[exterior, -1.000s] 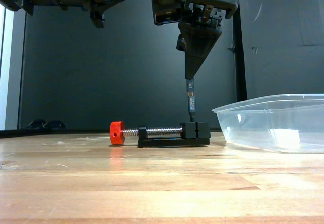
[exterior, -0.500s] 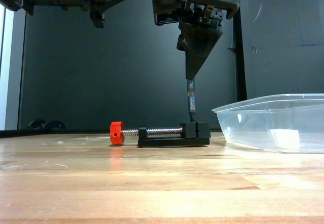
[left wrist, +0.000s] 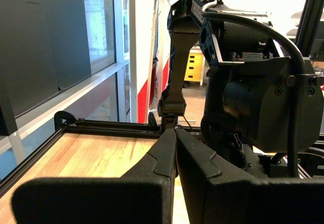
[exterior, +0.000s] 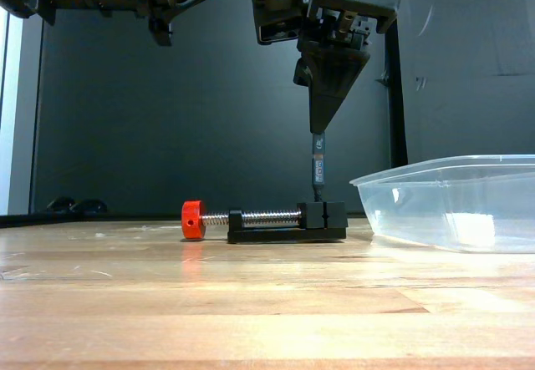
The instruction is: Pick the usb-c connector and install on the hub
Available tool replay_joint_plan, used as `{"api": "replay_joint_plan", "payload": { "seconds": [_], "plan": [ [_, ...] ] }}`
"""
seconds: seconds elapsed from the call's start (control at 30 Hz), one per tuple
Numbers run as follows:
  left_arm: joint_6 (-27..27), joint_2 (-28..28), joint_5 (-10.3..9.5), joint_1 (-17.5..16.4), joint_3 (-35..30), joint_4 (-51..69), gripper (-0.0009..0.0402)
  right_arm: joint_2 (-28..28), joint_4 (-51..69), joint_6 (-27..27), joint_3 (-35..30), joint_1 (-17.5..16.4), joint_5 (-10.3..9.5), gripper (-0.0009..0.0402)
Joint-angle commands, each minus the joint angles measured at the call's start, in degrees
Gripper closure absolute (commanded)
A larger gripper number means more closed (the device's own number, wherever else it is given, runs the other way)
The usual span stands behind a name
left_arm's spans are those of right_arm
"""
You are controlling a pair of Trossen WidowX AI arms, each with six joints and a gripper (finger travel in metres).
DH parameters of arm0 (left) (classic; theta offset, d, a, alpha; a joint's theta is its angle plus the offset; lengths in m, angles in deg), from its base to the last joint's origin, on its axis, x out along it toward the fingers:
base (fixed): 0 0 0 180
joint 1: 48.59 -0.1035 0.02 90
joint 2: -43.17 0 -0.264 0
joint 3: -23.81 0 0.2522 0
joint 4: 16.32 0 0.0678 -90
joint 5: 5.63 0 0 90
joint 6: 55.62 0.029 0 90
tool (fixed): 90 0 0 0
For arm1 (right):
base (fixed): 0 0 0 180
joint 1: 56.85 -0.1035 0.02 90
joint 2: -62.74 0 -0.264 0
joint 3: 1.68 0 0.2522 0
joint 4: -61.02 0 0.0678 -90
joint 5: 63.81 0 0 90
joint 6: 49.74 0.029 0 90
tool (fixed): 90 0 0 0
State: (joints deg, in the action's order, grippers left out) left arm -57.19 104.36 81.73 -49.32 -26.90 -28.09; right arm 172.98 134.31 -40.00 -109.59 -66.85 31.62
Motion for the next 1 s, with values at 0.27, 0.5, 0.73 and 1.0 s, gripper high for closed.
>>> {"api": "replay_joint_plan", "payload": {
  "seconds": [0.27, 0.5, 0.73, 1.0],
  "plan": [
    [0.0, 0.0, 0.02, 0.0, 0.0, 0.0, 0.0393, 1.2, -2.2, 0.0, 1.2, 0.0, -0.66, 0.0391],
    [0.0, 0.0, 0.02, 0.0, 0.0, 0.0, 0.0393, 1.3, -4.8, 0.1, 5.0, 0.0, -0.98, 0.0391],
    [0.0, 0.0, 0.02, 0.0, 0.0, 0.0, 0.0393, 0.4, -5.0, 0.1, 4.7, 0.0, -0.94, 0.0391],
    [0.0, 0.0, 0.0, 0.0, 0.0, 0.0, 0.0393, -1.4, -5.2, -0.3, 4.7, -0.1, -0.92, 0.0374]
  ]
}}
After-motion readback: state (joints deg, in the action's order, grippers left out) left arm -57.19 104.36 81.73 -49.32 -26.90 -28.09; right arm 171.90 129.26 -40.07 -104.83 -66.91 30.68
